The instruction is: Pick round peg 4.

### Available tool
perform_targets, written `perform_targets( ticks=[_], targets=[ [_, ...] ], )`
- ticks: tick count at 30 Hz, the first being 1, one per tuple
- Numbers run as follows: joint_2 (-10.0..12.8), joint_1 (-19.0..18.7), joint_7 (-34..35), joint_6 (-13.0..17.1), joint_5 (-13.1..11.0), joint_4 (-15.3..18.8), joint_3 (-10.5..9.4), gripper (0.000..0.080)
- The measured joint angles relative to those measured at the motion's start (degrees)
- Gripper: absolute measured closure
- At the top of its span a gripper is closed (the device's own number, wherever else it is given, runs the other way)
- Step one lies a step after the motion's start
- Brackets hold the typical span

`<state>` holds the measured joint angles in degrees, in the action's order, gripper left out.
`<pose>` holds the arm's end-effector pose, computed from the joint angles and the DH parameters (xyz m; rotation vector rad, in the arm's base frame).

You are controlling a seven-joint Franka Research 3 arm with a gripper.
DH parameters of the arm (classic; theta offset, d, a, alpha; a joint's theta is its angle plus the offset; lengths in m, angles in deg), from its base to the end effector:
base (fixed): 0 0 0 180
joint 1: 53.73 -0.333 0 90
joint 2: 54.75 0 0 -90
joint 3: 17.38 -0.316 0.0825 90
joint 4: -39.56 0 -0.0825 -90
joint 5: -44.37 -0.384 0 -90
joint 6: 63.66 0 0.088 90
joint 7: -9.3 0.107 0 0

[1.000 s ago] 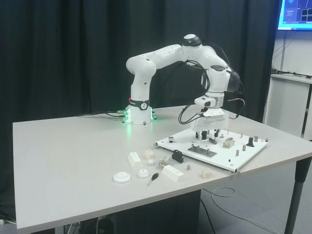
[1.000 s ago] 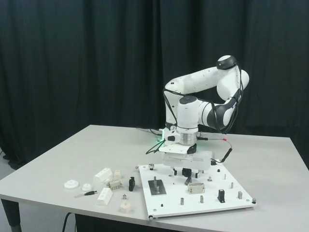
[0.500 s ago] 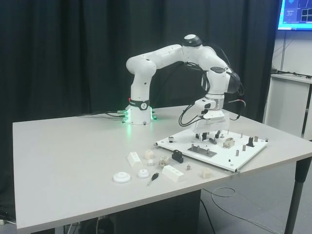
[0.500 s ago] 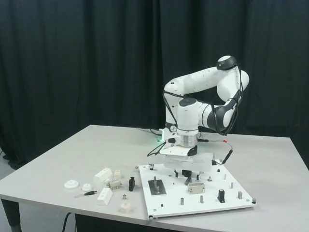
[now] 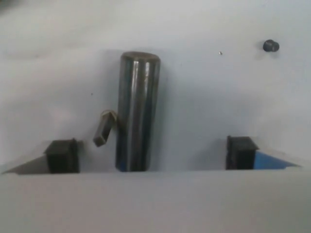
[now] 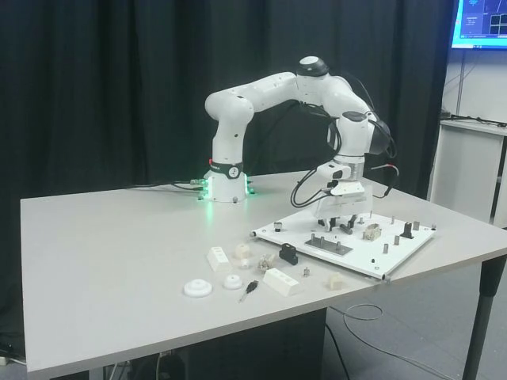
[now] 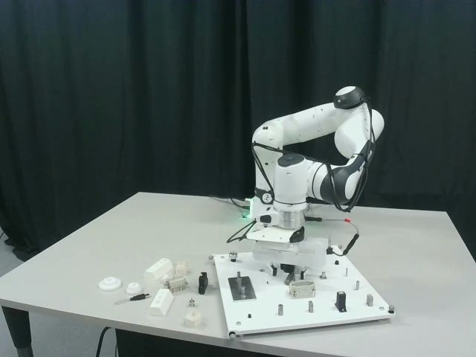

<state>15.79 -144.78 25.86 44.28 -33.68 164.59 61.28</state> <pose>0.5036 0.1466 0.1948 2.8667 -1.2231 -0.0627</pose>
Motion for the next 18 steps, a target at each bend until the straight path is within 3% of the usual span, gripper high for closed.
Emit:
perform_targets(
  ticks=[1,2,7,8,17,18],
  targets=[
    [0.0,0.0,0.0,0.07,0.0,0.0,-0.04,0.0003],
    [0.0,0.0,0.0,0.13,0.0,0.0,-0.08,0.0148],
    [0.0,0.01,0.15,0.32,0.0,0.0,-0.15,0.0148],
    [0.0,0.01,0.18,0.35,0.0,0.0,-0.16,0.031],
    [0.0,0.0,0.54,0.47,-0.02,0.0,-0.17,0.031],
    [0.0,0.01,0.61,0.47,-0.02,0.0,-0.18,0.065]
  ],
)
